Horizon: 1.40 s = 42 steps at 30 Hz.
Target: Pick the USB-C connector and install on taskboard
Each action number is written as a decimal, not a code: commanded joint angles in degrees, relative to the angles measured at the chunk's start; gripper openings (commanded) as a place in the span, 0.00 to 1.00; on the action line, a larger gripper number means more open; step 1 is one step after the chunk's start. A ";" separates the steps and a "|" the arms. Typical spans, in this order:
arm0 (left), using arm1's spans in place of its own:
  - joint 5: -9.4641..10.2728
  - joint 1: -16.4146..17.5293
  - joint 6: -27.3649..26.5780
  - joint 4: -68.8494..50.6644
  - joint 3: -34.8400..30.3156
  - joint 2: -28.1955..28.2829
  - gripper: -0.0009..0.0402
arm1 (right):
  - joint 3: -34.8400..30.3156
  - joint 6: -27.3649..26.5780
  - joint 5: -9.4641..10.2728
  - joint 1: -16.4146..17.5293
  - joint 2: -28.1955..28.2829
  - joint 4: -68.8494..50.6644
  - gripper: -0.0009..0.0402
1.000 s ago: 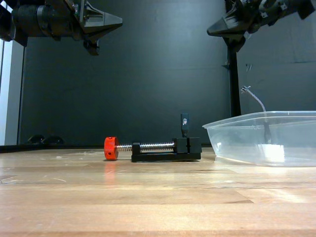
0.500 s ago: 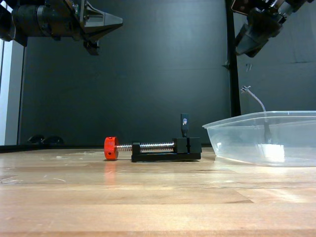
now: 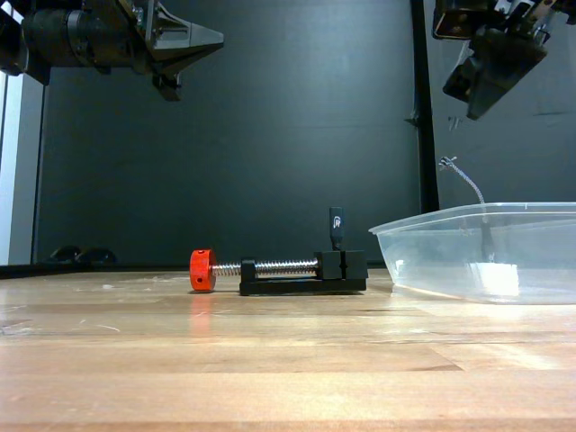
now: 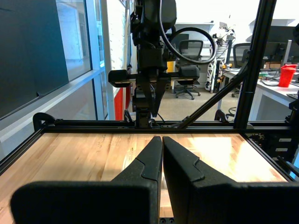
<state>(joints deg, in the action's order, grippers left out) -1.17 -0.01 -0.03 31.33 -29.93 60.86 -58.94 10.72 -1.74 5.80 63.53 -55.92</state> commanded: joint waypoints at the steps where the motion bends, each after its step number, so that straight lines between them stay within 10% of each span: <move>1: -0.02 0.00 0.00 0.02 -0.02 0.00 0.02 | -1.27 0.39 0.35 0.22 1.29 -2.38 0.02; 29: -0.02 0.02 0.00 0.02 -0.02 0.00 0.02 | -4.63 3.82 0.20 3.82 12.90 -4.94 0.03; 42: -0.02 0.02 0.00 0.02 -0.02 0.00 0.02 | -4.63 5.33 -0.33 4.39 17.38 -3.17 0.39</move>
<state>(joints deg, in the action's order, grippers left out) -1.19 -0.01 -0.03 31.33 -29.95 60.86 -63.61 16.01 -1.96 10.13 80.47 -59.53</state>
